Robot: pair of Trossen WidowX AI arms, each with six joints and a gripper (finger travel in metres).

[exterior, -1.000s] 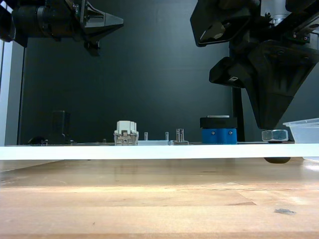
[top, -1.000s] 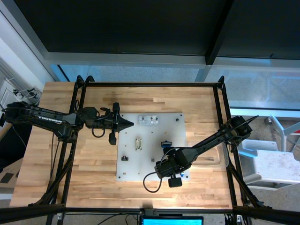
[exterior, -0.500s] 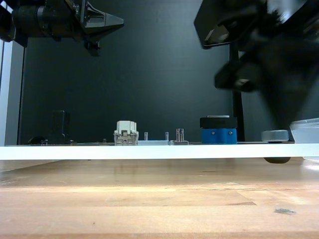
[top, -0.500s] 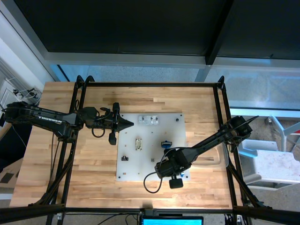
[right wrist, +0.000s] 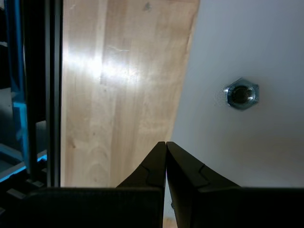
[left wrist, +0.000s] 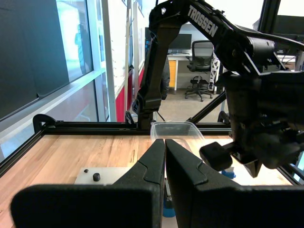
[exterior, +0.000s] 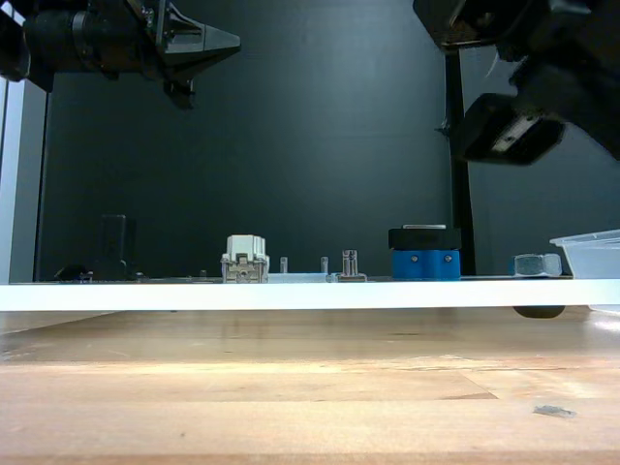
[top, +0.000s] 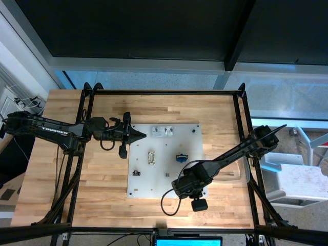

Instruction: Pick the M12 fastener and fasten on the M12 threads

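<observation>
Right wrist view: my right gripper (right wrist: 166, 143) had its fingers pressed together, empty, hovering beside the M12 fastener (exterior: 536, 263), which sat on the white board (right wrist: 247, 42) with the dark M12 threads (right wrist: 242, 95) in its bore. Risk: if barely started, a nudge could cock it. Left gripper (top: 141, 135) parked high, fingers together.
</observation>
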